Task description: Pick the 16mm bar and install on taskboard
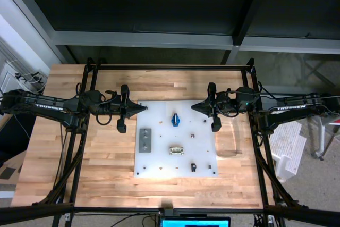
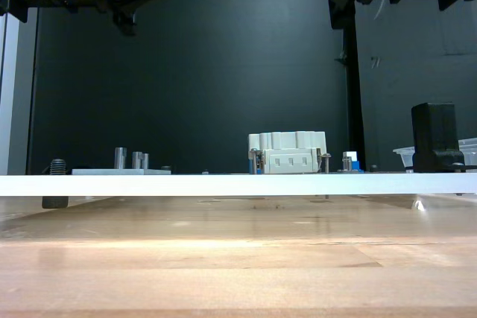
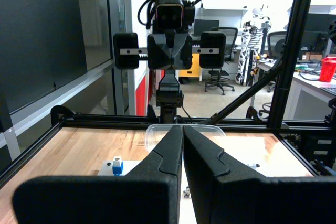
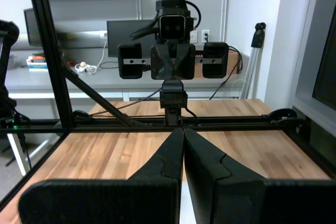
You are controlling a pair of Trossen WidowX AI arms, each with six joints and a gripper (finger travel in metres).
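Table (image 1: pixel 106 184) and taskboard (image 1: pixel 159 163) beneath left end effector (image 1: pixel 144 108) and right end effector (image 1: pixel 193 107), both closed, empty, held high. Upright bars (image 2: pixel 119 159) in grey block (image 1: pixel 145 141); 16mm bar indistinguishable among them.

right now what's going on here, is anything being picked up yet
Nothing is being handled. The left gripper hangs shut and empty above the left edge of the white task board; the right gripper hangs shut and empty above its far right part, tips facing each other. Neither holds the 16mm bar, and I cannot tell where it lies. A grey pegged block sits on the board's left side; a clear tray stands beside its right edge.
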